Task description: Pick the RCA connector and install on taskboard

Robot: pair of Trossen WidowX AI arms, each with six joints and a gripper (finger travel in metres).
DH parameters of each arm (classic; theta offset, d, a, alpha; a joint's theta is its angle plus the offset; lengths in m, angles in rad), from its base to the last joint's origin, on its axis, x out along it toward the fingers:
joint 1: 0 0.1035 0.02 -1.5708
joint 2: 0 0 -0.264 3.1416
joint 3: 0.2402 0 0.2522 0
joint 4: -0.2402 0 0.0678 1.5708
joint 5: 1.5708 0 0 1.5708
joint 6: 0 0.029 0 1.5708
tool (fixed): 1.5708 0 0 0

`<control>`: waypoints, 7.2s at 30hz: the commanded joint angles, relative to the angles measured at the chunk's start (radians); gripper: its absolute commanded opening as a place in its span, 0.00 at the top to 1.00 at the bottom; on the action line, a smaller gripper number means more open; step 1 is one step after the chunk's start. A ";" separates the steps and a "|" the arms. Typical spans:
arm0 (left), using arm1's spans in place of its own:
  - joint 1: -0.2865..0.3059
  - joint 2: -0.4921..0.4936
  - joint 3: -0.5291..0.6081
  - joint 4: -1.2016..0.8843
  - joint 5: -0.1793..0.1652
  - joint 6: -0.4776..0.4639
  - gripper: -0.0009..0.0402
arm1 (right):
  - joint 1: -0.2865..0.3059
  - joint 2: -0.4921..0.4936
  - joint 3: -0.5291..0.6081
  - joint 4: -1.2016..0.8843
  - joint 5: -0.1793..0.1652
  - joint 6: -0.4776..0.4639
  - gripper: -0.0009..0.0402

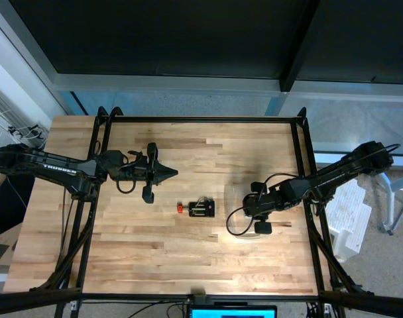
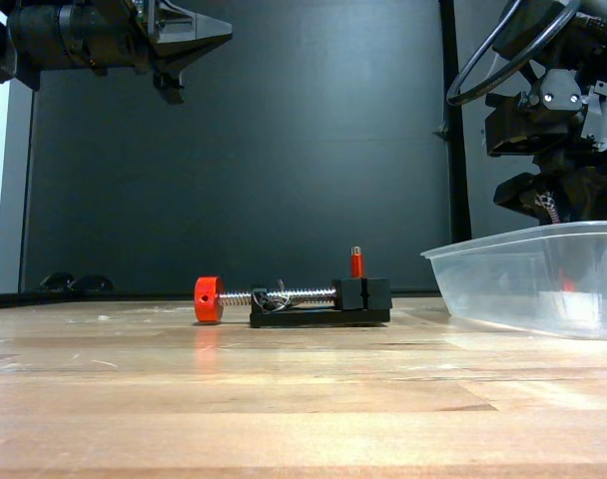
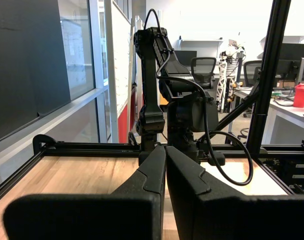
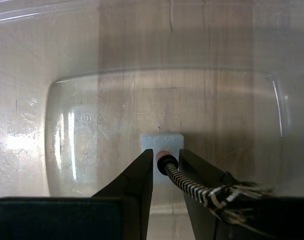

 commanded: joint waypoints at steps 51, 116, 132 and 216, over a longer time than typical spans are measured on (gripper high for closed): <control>0.000 0.000 0.000 0.000 0.000 0.000 0.98 | 0.000 -0.132 0.256 -0.364 0.008 0.000 0.96; 0.000 0.001 0.000 0.000 0.000 0.000 0.98 | -0.145 0.459 0.738 -0.263 0.053 -0.101 0.98; 0.000 0.001 0.000 0.000 0.000 0.000 0.98 | -0.144 0.459 0.719 -0.235 0.048 -0.079 0.98; 0.000 0.001 0.000 0.000 0.000 0.000 0.98 | -0.144 0.504 0.680 -0.179 0.033 -0.059 0.98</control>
